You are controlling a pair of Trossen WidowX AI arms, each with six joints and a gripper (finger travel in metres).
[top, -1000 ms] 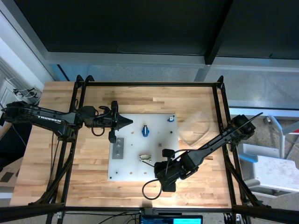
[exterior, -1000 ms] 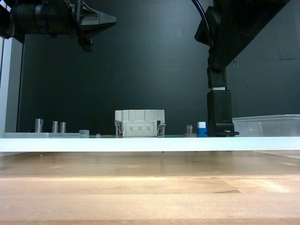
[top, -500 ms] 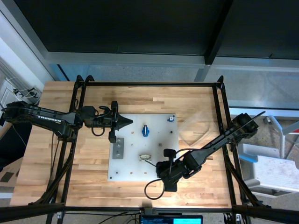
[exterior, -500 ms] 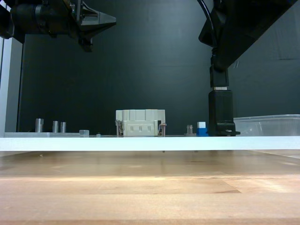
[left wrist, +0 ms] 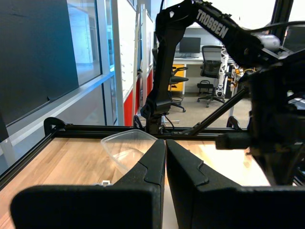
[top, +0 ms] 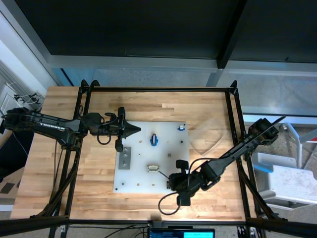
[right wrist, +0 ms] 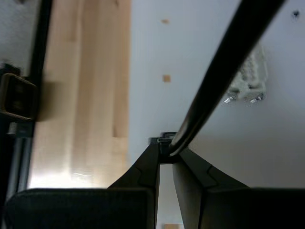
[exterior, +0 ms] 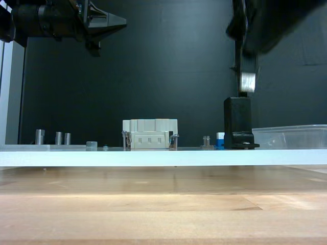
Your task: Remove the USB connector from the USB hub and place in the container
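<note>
Two end effectors — left (top: 137, 130) aloft, right (right wrist: 165, 153) clamping USB connector (exterior: 247, 82).

1. Left arm (top: 49, 125): black tubular links with white "TROSSEN" lettering.
2. Left gripper (top: 137, 130), over the far-left edge of the white board (top: 138, 178): black, with two fingers tapering to a wedge.
3. Right arm (top: 237, 148): black, with identical lettering and a black cable loop (top: 166, 208) at the wrist.
4. Right gripper (right wrist: 165, 151), over the board's near-right part: black, with tapered fingers.
</note>
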